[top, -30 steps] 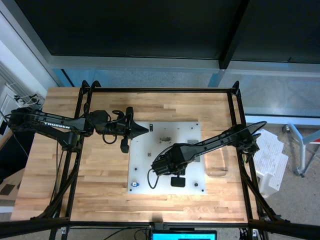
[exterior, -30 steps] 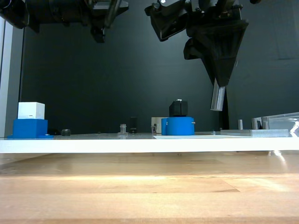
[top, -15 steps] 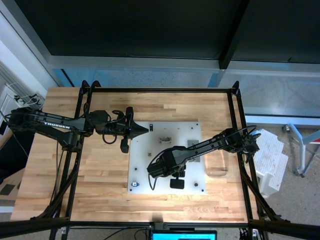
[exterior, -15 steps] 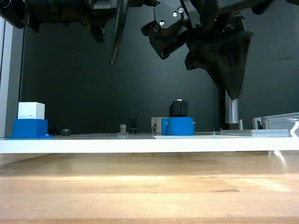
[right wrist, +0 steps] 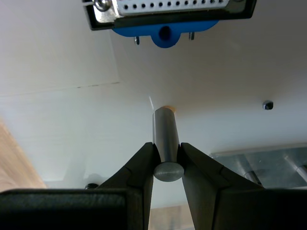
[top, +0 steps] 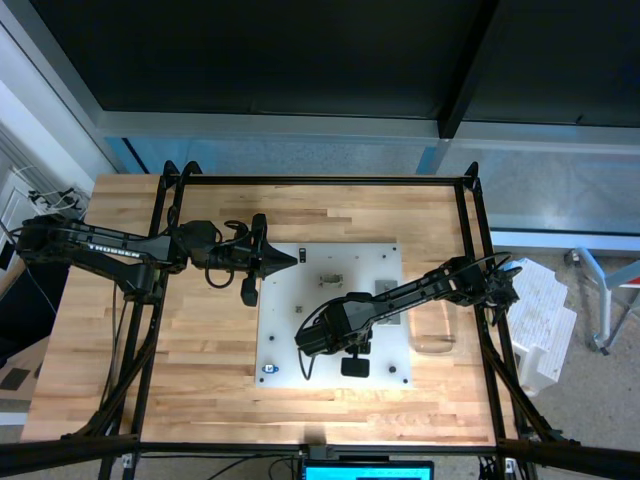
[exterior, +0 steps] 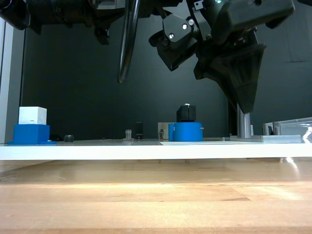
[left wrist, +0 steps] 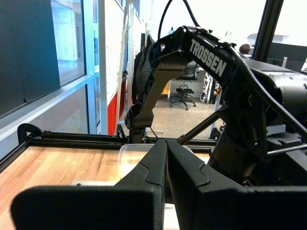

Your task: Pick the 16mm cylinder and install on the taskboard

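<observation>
While the right gripper (right wrist: pixel 166 155) pinches the cylinder (right wrist: pixel 165 136) upright, its long axis points straight down into a hole (right wrist: pixel 169 109) in the taskboard (right wrist: pixel 57 110). The left gripper (left wrist: pixel 166 146), fingers pressed together, hovers at the taskboard's far left edge.

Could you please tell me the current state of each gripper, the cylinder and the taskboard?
Right gripper: shut on the 16mm cylinder, low over the taskboard.
16mm cylinder: upright, gripped, lower end at the taskboard.
Left gripper: shut, empty, high above the taskboard's far left corner.
Taskboard: flat on the table.
</observation>
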`<state>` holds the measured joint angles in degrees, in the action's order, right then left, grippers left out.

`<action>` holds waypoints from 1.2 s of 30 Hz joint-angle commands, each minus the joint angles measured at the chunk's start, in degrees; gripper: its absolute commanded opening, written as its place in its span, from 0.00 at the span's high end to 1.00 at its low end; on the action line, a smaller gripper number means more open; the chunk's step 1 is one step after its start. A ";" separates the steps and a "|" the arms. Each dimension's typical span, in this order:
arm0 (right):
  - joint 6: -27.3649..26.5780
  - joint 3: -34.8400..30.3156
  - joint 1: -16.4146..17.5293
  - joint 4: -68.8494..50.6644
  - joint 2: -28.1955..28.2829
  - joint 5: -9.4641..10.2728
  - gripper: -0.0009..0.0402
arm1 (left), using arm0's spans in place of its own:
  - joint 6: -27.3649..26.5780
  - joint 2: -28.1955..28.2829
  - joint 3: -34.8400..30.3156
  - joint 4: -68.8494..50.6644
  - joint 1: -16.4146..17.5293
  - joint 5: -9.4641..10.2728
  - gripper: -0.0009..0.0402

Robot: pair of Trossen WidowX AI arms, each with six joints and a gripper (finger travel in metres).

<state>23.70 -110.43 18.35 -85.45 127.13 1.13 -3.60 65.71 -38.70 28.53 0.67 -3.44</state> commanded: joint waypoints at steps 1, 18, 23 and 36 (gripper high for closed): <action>-0.02 0.70 0.00 0.24 -0.04 0.00 0.97 | 0.02 0.02 -0.02 0.02 0.00 0.00 0.98; -0.20 1.66 -0.13 2.95 -0.04 -0.07 0.97 | 0.02 0.00 -0.02 0.04 0.02 0.00 0.98; -0.17 1.66 -0.37 3.28 -0.04 -0.11 0.97 | 0.02 0.00 -0.02 0.04 0.00 0.00 0.98; -0.17 1.66 -0.48 3.65 -0.04 -0.26 0.97 | 0.02 0.00 -0.02 0.04 0.00 0.00 0.98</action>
<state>23.51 -108.66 17.87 -81.89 127.04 0.84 -3.57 65.71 -38.70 28.53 0.67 -3.42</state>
